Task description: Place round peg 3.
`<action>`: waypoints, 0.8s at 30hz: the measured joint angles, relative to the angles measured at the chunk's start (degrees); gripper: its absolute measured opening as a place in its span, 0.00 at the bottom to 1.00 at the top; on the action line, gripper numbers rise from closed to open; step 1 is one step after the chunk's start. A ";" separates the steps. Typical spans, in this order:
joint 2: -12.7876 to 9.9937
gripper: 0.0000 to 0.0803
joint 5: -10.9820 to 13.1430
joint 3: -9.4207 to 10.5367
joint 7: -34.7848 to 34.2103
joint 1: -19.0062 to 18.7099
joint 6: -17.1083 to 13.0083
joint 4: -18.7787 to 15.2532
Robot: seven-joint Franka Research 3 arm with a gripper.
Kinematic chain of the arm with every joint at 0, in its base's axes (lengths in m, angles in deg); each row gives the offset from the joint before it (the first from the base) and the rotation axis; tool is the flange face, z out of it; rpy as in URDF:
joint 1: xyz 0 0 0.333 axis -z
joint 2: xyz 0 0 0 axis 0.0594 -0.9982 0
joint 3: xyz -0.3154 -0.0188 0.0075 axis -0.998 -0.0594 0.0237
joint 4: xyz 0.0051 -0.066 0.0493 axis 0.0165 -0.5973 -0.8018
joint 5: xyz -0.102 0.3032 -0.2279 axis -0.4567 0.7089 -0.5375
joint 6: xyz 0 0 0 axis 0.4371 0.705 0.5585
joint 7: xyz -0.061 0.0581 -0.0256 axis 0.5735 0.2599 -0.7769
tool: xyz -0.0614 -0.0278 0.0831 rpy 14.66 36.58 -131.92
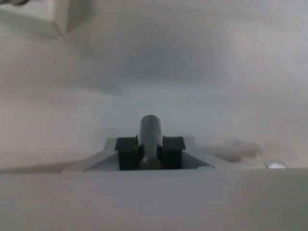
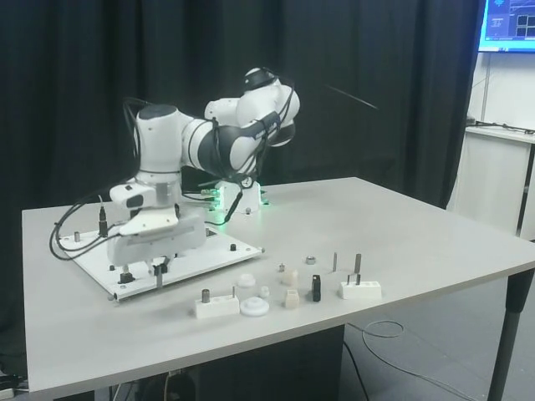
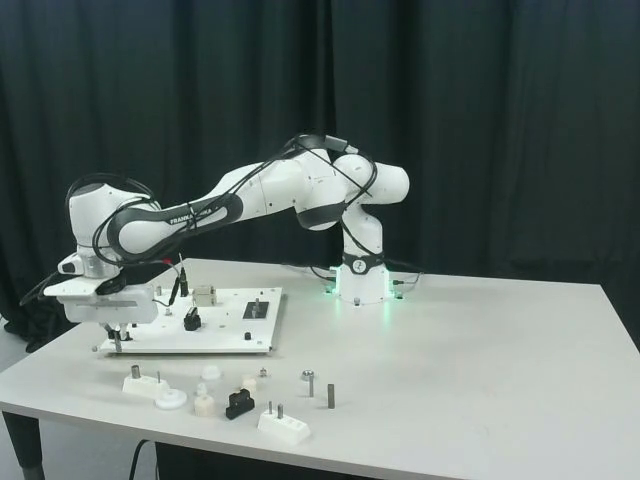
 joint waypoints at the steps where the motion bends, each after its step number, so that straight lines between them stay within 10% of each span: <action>1: 0.06 0.13 -0.54 0.58 -0.30 0.34 -0.06 0.54; 24: 2.74 0.13 -11.68 12.53 -5.29 7.43 -1.56 9.74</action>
